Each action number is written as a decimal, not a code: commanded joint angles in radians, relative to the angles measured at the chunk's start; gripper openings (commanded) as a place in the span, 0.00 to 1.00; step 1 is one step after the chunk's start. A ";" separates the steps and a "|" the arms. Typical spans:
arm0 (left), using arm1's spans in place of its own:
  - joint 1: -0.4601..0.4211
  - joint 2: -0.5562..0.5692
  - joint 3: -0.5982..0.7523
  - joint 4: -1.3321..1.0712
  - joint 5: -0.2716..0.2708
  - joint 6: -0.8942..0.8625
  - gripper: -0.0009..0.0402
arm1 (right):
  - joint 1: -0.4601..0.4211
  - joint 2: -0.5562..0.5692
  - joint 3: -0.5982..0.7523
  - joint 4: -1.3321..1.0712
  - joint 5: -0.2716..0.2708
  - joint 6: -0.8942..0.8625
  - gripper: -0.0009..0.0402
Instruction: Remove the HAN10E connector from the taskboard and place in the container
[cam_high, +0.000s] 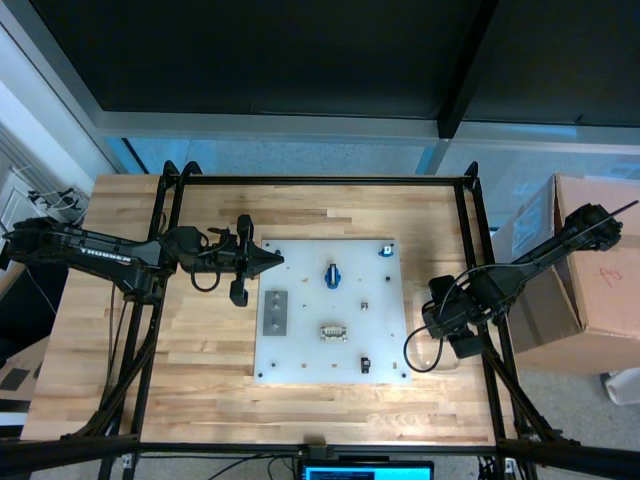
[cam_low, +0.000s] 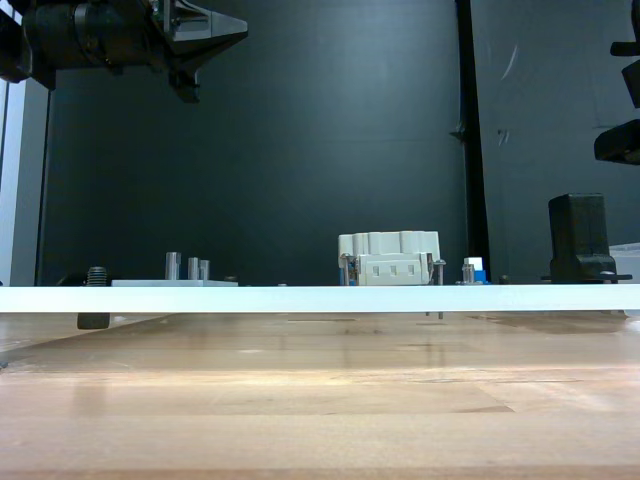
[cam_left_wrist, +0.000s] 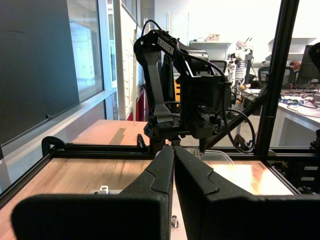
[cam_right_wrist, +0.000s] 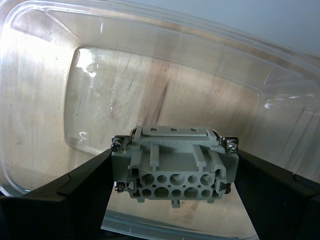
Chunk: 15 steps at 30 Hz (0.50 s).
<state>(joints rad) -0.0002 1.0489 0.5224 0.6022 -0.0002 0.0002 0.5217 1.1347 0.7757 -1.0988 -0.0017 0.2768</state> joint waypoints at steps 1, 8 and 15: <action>0.000 0.000 0.000 0.000 0.000 0.000 0.02 | 0.000 0.000 0.001 -0.001 0.001 0.012 0.82; 0.000 0.000 0.000 0.000 0.000 0.000 0.02 | 0.000 0.000 0.001 -0.002 0.002 0.038 0.90; 0.000 0.000 0.000 0.000 0.000 0.000 0.02 | -0.010 -0.025 0.025 -0.032 0.024 0.037 0.92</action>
<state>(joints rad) -0.0002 1.0489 0.5224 0.6025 -0.0006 -0.0002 0.5182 1.1175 0.7868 -1.1217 0.0132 0.3157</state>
